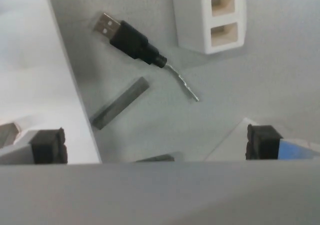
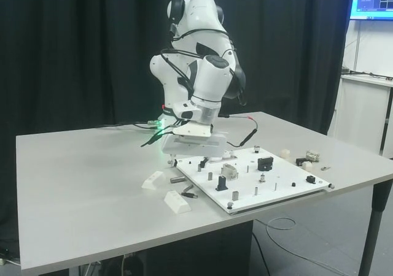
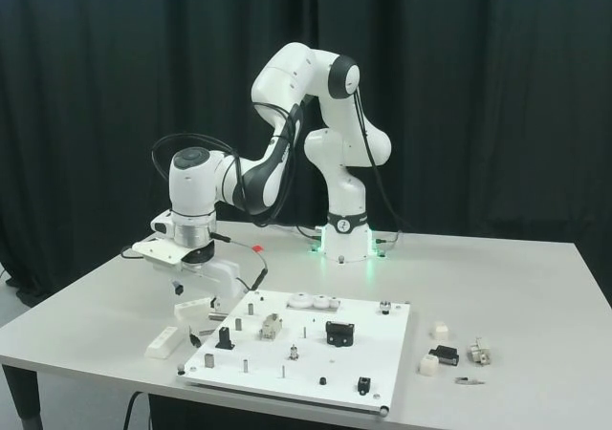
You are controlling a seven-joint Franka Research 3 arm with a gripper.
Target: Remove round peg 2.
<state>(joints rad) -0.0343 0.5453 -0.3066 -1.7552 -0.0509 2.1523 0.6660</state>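
White robot arm bends forward and down, wrist vertical; its gripper hangs low with fingers parted (black pads visible).

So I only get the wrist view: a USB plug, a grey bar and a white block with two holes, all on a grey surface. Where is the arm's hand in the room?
Observer: The gripper hangs low at one end of a big white board that lies on the table. Small pegs and parts stand on that board.
Operator: Is anything loose besides what I see?
Observer: Yes. Past the board's other end, away from the gripper, a few small parts lie on the table.
Operator: Any sign that the arm is switched on?
Observer: A green light glows at the arm's base.
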